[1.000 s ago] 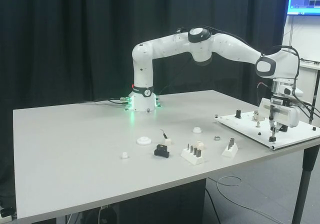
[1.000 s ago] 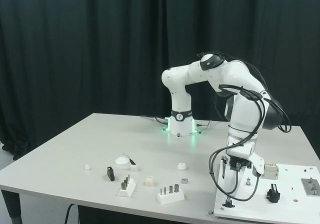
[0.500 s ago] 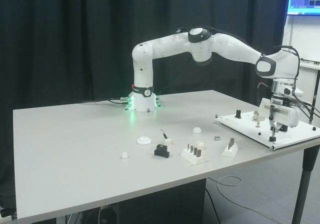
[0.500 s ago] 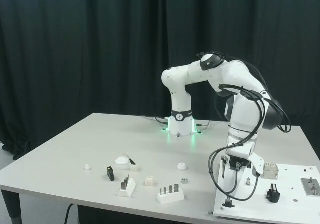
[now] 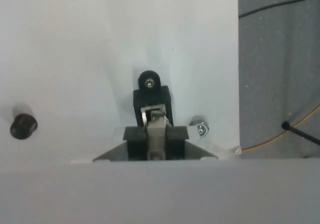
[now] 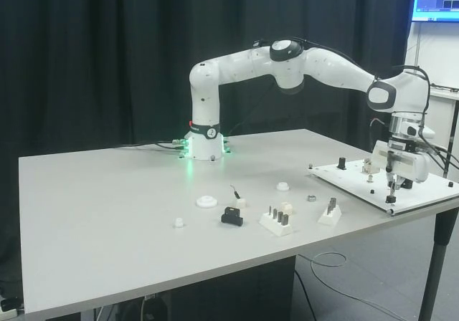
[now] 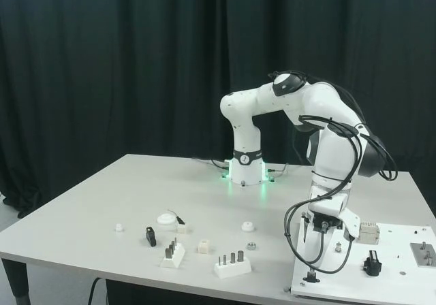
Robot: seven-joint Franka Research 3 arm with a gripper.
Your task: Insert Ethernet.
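Observation:
In the wrist view my gripper point(image 5: 156, 140) is shut on a grey Ethernet plug point(image 5: 156, 129), with black fingertips point(image 5: 134, 136) on either side of it. The plug's tip sits at a black socket block point(image 5: 151, 98) screwed onto the white board point(image 5: 75, 59). How deep the plug sits I cannot tell. In the first room view the gripper point(image 6: 392, 186) stands upright low over the white board point(image 6: 358, 181) near its front corner. The second room view shows the gripper point(image 7: 324, 240) at the board's point(image 7: 381, 284) near-left part, with a black cable point(image 7: 294, 240) looping from it.
The board also holds a black knob point(image 5: 23, 125), a hex nut point(image 5: 201, 129), a black piece point(image 7: 371, 264) and a grey box point(image 7: 368, 232). On the table lie a white gear point(image 6: 207, 201), a black part point(image 6: 231, 216) and a peg block point(image 6: 276, 222). The table edge is close to the gripper.

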